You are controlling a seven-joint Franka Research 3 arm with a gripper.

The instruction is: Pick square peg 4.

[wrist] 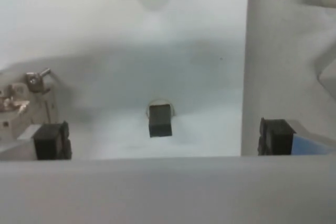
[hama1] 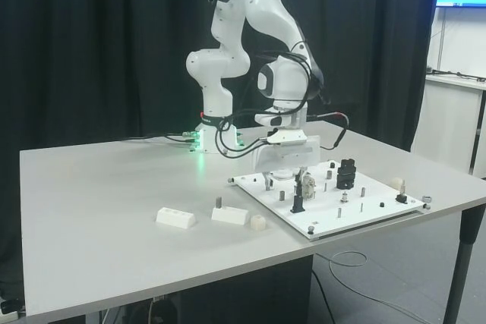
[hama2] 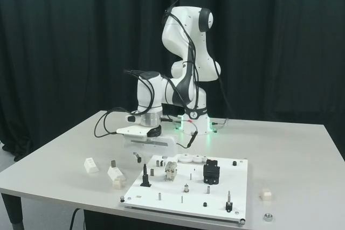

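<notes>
A small dark square peg (wrist: 159,120) stands upright in a hole of the white board (wrist: 199,66). My gripper (wrist: 163,139) hangs just above it, open, with one black fingertip (wrist: 51,141) on each side and wide gaps to the peg. Nothing is held. In the first room view the gripper (hama1: 282,176) hovers low over the board's corner nearest the robot base, close to the peg (hama1: 267,183). In the second room view the gripper (hama2: 148,155) is over that same corner of the board (hama2: 215,200), and the hand partly hides the peg.
A metal gear assembly (wrist: 31,83) sits beside one fingertip, also seen as the metal assembly (hama2: 171,171). A black stand (hama2: 145,176) and a black block (hama2: 211,172) rise from the board among several small pegs. White blocks (hama1: 175,218) lie on the grey table (hama1: 91,187).
</notes>
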